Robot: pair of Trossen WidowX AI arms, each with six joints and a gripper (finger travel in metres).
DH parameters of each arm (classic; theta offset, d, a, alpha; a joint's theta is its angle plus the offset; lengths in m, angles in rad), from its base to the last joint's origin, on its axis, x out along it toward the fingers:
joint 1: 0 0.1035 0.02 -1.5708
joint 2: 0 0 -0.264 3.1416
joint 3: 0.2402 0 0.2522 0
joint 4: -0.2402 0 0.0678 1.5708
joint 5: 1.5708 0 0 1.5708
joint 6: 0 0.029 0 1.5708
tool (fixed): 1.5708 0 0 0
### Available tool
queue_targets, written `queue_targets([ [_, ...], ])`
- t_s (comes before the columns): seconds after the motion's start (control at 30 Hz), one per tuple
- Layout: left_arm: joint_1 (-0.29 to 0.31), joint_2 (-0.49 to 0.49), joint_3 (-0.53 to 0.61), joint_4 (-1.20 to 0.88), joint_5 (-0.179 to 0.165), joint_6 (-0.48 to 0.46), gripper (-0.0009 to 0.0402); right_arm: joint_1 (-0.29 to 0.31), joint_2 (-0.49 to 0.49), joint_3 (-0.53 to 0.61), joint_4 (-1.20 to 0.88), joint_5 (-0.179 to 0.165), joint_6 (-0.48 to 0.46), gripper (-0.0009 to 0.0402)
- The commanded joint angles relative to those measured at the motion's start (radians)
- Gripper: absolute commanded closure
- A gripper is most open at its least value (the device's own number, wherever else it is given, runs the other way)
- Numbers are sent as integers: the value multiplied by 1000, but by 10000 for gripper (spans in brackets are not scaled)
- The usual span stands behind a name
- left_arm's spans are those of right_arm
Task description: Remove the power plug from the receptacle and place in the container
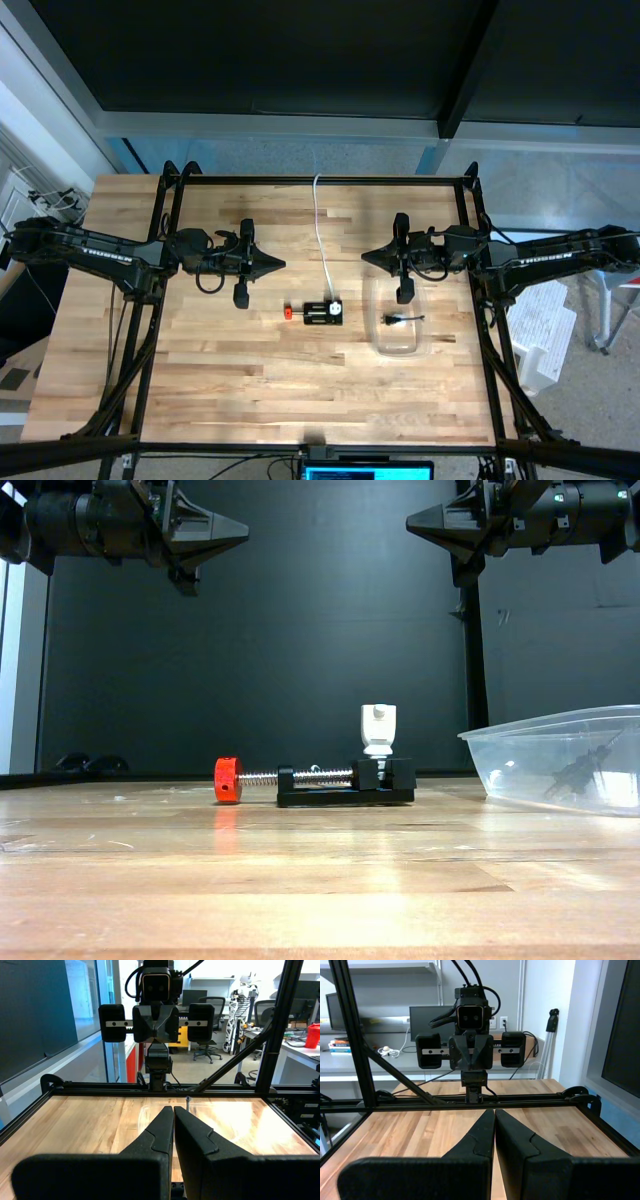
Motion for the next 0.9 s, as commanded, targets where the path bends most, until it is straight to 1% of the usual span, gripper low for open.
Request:
queue_targets([
  [0.03,0,0,0,0,0,0,393,0,0,-8,3,1,-3,393],
  [0.27,0,0,0,0,0,0,393,-21,0,-12,10,0,5,393],
  [0.9,0,0,0,0,0,0,393,-24,0,-12,8,1,10,393],
])
